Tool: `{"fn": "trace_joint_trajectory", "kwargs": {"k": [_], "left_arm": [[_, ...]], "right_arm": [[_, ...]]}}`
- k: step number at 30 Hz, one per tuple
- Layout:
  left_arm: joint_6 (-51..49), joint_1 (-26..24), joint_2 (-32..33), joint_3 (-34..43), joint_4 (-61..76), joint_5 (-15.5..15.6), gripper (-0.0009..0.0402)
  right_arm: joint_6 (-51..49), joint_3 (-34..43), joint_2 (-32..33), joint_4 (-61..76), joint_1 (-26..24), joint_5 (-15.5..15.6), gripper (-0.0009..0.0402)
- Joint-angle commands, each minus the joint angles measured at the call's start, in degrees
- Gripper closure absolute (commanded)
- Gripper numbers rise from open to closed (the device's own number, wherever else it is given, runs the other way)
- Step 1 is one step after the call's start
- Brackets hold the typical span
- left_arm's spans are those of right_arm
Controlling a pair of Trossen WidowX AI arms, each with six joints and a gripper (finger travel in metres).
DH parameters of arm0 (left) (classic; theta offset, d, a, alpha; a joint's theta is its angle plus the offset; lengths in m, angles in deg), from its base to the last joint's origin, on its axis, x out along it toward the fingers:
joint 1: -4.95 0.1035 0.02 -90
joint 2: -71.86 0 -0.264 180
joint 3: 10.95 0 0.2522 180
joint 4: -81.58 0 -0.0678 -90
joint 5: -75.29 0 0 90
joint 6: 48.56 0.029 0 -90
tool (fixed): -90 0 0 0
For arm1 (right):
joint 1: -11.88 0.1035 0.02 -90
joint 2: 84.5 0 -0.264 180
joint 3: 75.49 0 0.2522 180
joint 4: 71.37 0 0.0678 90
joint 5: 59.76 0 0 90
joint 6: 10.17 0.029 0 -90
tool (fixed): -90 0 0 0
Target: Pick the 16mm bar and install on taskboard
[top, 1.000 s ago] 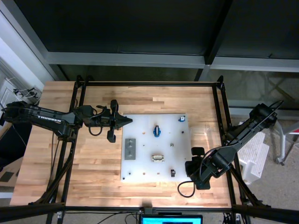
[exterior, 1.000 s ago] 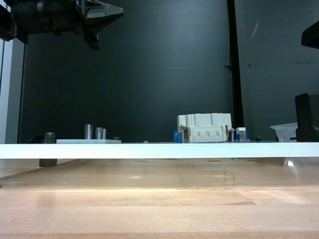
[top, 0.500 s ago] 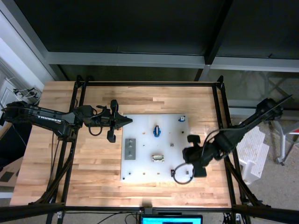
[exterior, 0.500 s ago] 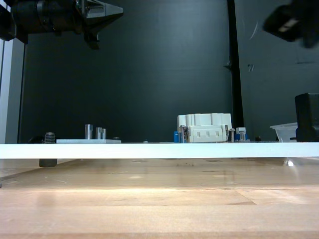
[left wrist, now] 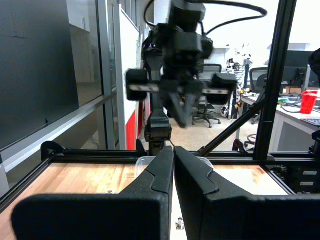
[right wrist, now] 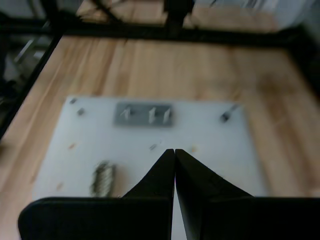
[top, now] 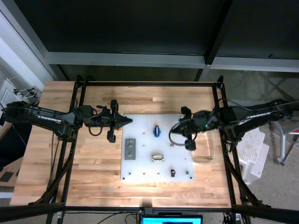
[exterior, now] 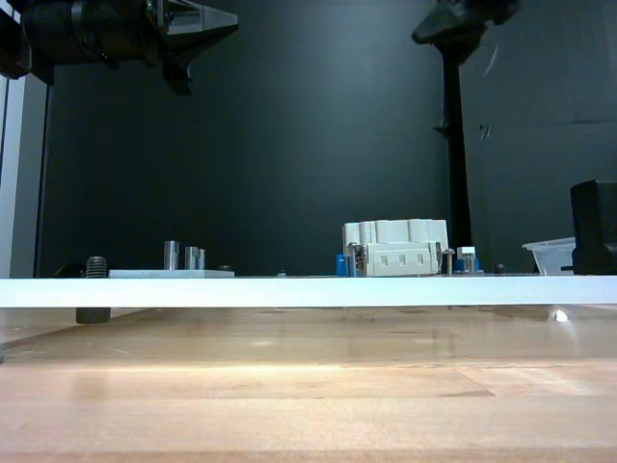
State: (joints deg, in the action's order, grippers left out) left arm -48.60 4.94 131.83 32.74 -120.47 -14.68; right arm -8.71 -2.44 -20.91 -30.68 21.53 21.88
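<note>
Jaws closed on nothing, with the board (top: 138,161) under the right gripper (right wrist: 174,151) and just ahead of the left gripper (left wrist: 173,150) — bar unseen — probably stiff and slick, so grab mid-length.

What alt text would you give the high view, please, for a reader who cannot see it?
Seen from above, a white taskboard lies on a wooden table, with the left gripper shut over its far-left corner and the right gripper shut above its far-right part. The 16mm bar cannot be picked out; neither gripper holds it.
</note>
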Motion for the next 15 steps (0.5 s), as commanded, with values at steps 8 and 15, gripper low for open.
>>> {"fn": "trace_joint_trajectory", "kwargs": {"k": [8,15], "left_arm": [[0.0,0.0,0.0,0.0,0.0,0.0,0.0393],[0.0,0.0,0.0,0.0,0.0,0.0,0.0393]], "right_arm": [[-3.3,-9.9,-4.8,-27.1,-6.2,2.5,0.0394],[-2.8,-16.7,-5.9,-39.7,-9.6,8.5,0.0394]]}}
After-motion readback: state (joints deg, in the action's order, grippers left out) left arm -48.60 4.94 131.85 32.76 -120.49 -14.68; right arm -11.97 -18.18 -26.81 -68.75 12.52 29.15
